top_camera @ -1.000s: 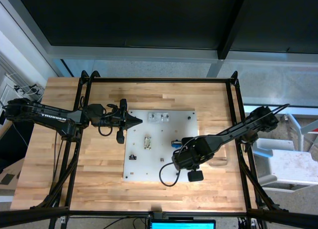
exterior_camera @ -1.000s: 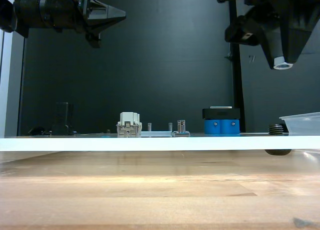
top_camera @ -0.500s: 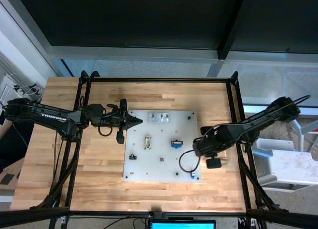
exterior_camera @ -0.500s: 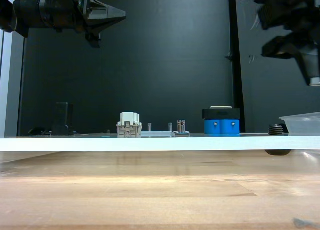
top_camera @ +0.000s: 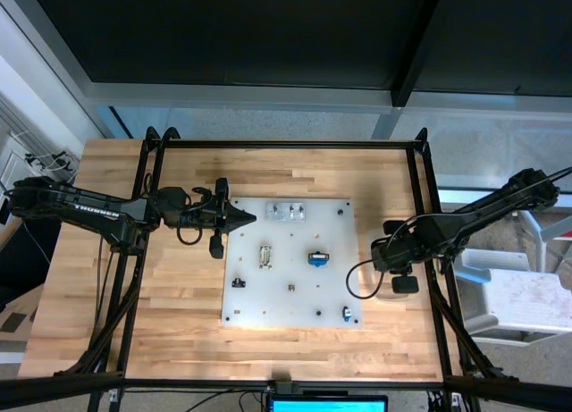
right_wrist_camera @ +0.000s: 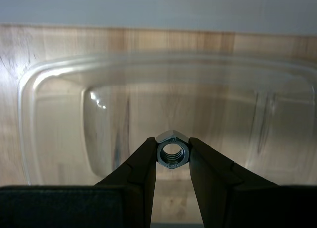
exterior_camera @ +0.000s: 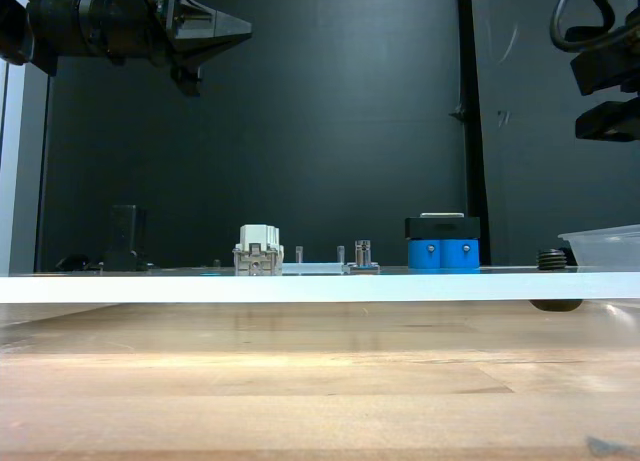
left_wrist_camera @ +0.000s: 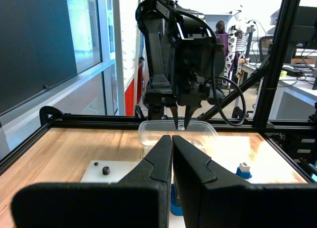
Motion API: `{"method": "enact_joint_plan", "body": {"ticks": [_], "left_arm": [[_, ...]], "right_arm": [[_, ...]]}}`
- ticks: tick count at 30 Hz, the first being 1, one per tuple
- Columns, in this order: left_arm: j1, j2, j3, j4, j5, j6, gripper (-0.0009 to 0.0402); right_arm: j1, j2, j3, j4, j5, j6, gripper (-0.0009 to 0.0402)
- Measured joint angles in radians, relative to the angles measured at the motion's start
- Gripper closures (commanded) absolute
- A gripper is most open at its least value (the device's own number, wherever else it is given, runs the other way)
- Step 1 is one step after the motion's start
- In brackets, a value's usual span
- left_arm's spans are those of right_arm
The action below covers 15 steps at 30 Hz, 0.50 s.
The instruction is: Unfasten the M12 fastener and place in the container
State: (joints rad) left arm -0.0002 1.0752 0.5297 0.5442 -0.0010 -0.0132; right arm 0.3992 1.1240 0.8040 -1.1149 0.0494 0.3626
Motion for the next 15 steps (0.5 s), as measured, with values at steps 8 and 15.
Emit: {"method": "enact_joint_plan", "body": {"ticks": [8,15], "left_arm": [[0.000,0.000,0.000,0.000,0.000,0.000,0.0393],[0.000,0.000,0.000,0.000,0.000,0.000,0.0393]], "right_arm": [[0.004,-0.058,-0.047,-0.016,0.000,0.000,0.0365],[0.008,-0.063,-0.057,-0.015,0.001,-0.003,0.0365]]}}
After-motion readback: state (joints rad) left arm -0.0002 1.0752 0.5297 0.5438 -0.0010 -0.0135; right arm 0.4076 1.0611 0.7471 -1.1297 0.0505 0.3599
